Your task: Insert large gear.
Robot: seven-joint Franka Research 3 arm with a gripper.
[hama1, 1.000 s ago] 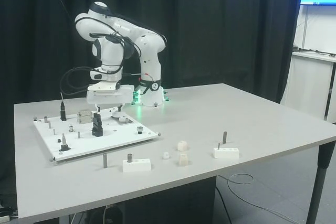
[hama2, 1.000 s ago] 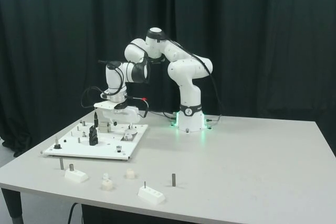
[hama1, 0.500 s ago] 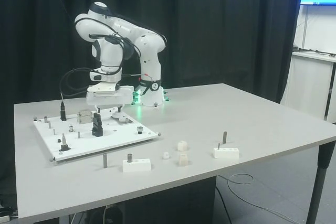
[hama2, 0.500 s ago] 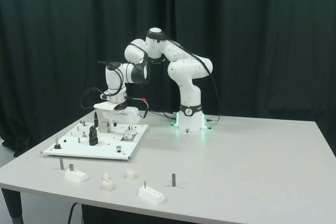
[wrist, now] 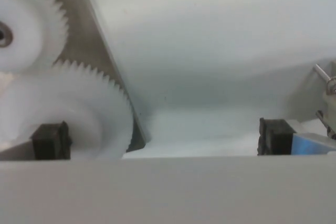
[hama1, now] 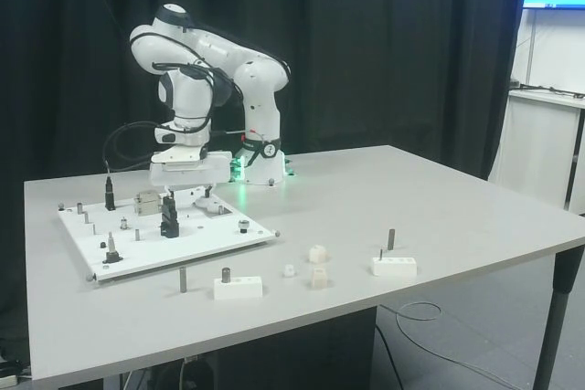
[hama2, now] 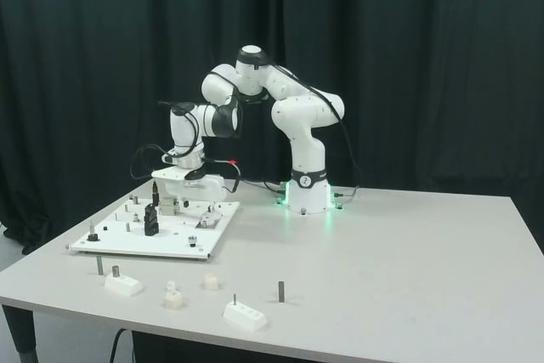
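Your claw (wrist: 161,139) hangs just above the white assembly board (hama1: 196,237) on the grey table (hama1: 384,198), its black fingertips (wrist: 50,141) spread wide apart and holding nothing. You see the large gear (wrist: 68,111) lying flat on the board beneath one fingertip, its teeth meshed with a second white gear (wrist: 29,22) beside it.

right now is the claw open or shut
Open. In the wrist view the two black fingertips stand far apart, with nothing between them; the large gear lies below, meshed with a second gear.
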